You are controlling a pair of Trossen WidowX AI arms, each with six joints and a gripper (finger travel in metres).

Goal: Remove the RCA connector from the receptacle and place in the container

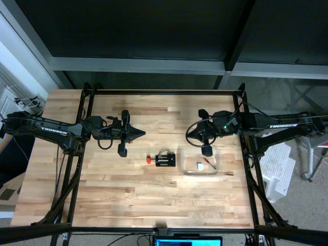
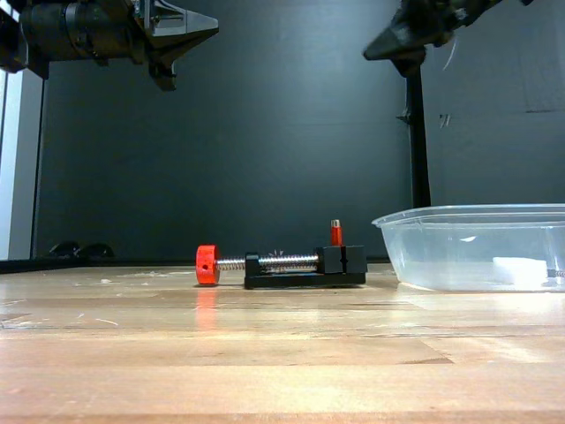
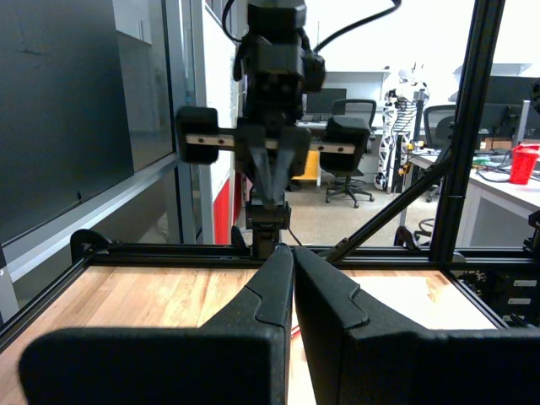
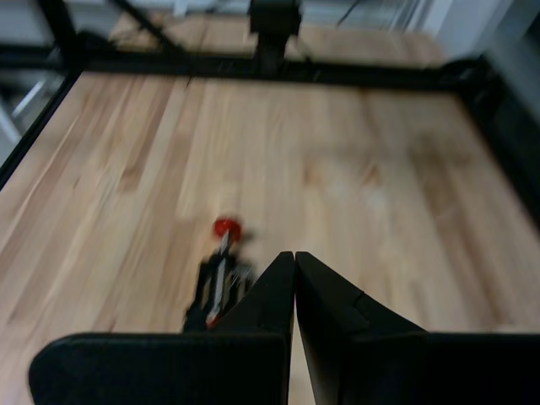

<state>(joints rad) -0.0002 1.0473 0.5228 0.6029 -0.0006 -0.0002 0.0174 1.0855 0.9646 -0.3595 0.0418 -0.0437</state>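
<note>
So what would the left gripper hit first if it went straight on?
Likely the right gripper, facing it across the table at similar height. The left gripper points level over the table; exact alignment is unclear.

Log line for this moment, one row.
left gripper: fingers shut, raised, parked | right gripper: fingers shut, empty, raised beyond container | RCA connector: lying in container | receptacle: on table beside container

Wooden table (image 1: 102,195) with receptacle (image 1: 165,160), container (image 1: 189,160)
</note>
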